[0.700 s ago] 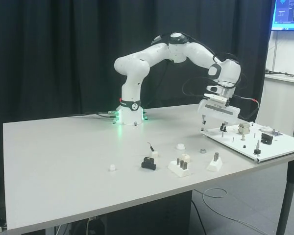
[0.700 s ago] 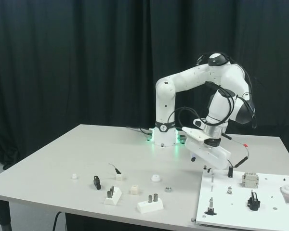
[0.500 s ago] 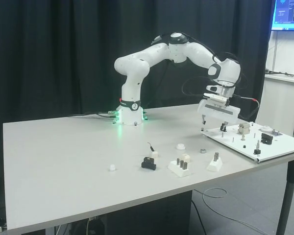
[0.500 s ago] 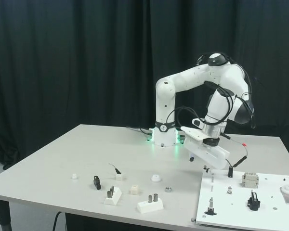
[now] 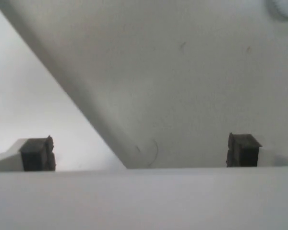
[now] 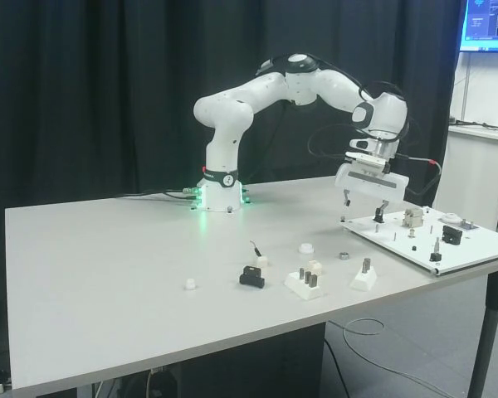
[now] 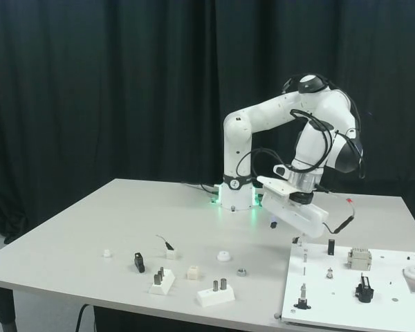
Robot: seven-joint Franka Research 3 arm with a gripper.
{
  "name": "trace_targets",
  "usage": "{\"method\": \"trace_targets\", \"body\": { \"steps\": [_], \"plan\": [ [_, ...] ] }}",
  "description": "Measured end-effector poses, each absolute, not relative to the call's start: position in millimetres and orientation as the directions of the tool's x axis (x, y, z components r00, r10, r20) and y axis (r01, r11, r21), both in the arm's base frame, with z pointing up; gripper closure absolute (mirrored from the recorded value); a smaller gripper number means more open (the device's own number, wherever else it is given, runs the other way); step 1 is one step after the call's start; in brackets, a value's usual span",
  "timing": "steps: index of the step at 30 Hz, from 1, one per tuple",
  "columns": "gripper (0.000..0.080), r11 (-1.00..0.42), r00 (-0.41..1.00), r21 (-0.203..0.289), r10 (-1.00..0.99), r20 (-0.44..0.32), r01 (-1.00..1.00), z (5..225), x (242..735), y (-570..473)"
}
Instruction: Pick square peg 3.
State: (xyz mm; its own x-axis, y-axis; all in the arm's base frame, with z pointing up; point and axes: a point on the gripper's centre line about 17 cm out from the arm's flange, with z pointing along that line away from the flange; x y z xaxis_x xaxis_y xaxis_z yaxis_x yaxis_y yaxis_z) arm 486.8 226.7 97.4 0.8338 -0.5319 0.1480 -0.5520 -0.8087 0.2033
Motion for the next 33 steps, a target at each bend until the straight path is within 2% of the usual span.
{"method": "trace_targets", "body": {
  "steps": [16, 33],
  "plan": [
    [0.0003, -0.819, 0.836, 0.171, -0.528, 0.149, -0.548, 119, 493, 239],
    [0.0003, -0.820, 0.836, 0.167, -0.531, 0.140, -0.548, 122, 493, 242]
  ]
}}
